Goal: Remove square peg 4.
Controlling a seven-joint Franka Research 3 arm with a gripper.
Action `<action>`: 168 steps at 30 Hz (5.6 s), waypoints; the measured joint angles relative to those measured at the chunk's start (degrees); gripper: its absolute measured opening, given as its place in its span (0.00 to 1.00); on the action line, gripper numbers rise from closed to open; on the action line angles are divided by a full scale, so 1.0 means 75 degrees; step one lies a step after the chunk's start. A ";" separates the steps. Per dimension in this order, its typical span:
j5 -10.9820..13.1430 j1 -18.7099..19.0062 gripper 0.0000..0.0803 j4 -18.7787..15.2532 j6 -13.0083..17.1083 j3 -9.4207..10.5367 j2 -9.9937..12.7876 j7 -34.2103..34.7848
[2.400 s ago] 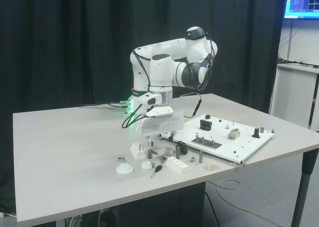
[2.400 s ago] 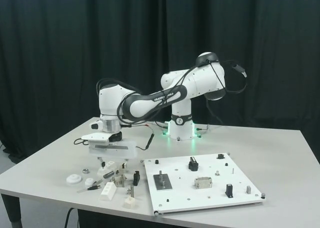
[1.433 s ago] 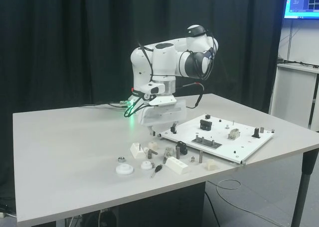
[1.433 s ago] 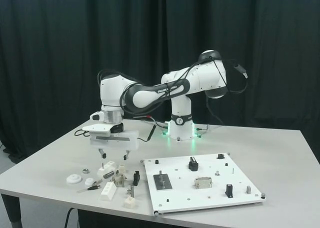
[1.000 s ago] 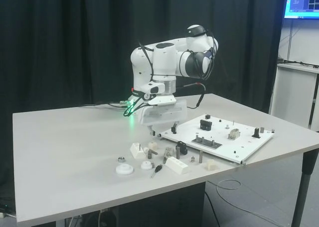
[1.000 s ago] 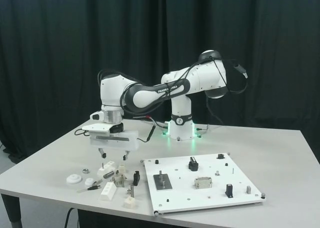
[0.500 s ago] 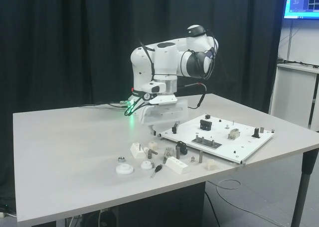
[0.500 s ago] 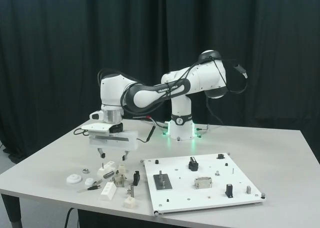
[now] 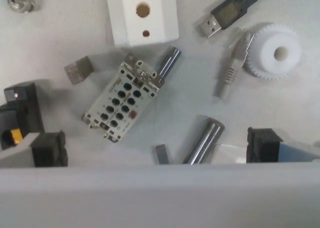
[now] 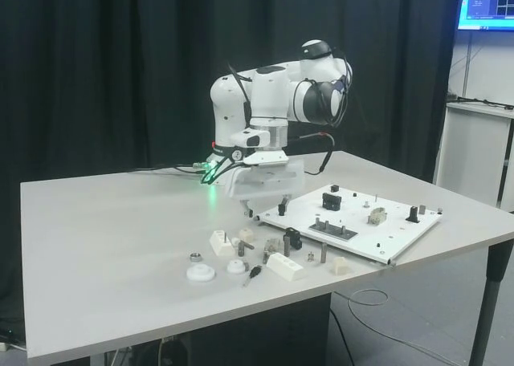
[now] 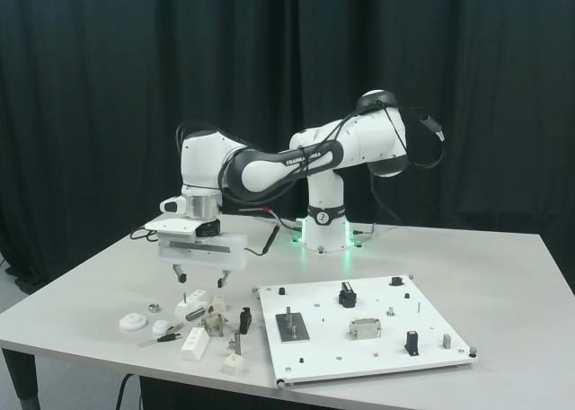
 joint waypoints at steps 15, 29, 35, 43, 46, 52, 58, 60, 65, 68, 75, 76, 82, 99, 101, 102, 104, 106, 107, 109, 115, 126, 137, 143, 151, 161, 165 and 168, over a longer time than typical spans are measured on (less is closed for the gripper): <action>-0.0166 -0.0087 1.00 0.0274 0.0049 -0.0105 0.0000 0.0000; -0.0177 -0.0346 1.00 0.0564 0.0071 -0.0083 0.0001 -0.0015; -0.0177 -0.0437 1.00 0.0668 0.0071 -0.0066 0.0001 -0.0015; -0.0177 -0.0498 1.00 0.0772 0.0068 -0.0054 0.0001 -0.0015; -0.0177 -0.0504 1.00 0.0808 0.0065 -0.0054 0.0001 -0.0015; -0.0177 -0.0505 1.00 0.0885 0.0053 -0.0056 -0.0008 -0.0015; -0.0177 -0.0505 1.00 0.0972 -0.0010 -0.0079 -0.0017 -0.0015; -0.0177 -0.0505 1.00 0.1004 -0.0037 -0.0089 -0.0019 -0.0015; -0.0177 -0.0502 1.00 0.1092 -0.0108 -0.0106 -0.0033 -0.0014; -0.0177 -0.0489 1.00 0.1148 -0.0194 -0.0128 -0.0040 -0.0014; -0.0177 -0.0440 1.00 0.1368 -0.0576 -0.0194 -0.0088 -0.0037; -0.0177 -0.0429 1.00 0.1417 -0.0666 -0.0220 -0.0089 -0.0061; -0.0183 -0.0331 1.00 0.1696 -0.1129 -0.0374 -0.0094 -0.0120; -0.0374 0.0327 1.00 0.2268 -0.1738 -0.0543 -0.0121 0.0678; -0.0381 0.0428 1.00 0.2329 -0.1800 -0.0533 -0.0121 0.0861; -0.0385 0.0479 1.00 0.2354 -0.1822 -0.0526 -0.0121 0.0944; -0.0397 0.0584 1.00 0.2404 -0.1846 -0.0505 -0.0121 0.1135; -0.0414 0.0692 1.00 0.2450 -0.1854 -0.0474 -0.0121 0.1304; -0.0421 0.0745 1.00 0.2473 -0.1854 -0.0455 -0.0121 0.1385; -0.0433 0.0848 1.00 0.2512 -0.1855 -0.0414 -0.0121 0.1521; -0.0459 0.1180 1.00 0.2619 -0.1854 -0.0277 -0.0121 0.2032; -0.0593 0.1812 1.00 0.2772 -0.1819 -0.0092 -0.0124 0.2710; -0.0725 0.2533 1.00 0.2843 -0.1640 0.0048 -0.0171 0.3391; -0.0744 0.2901 1.00 0.2855 -0.1447 0.0225 -0.0245 0.3818; -0.0777 0.3316 1.00 0.2871 -0.1091 0.0457 -0.0257 0.4106; -0.0929 0.3731 1.00 0.2928 -0.0696 0.0760 -0.0262 0.4115; -0.1031 0.3876 1.00 0.2946 -0.0547 0.0856 -0.0262 0.4199; -0.1111 0.3980 1.00 0.2958 -0.0411 0.0938 -0.0264 0.4271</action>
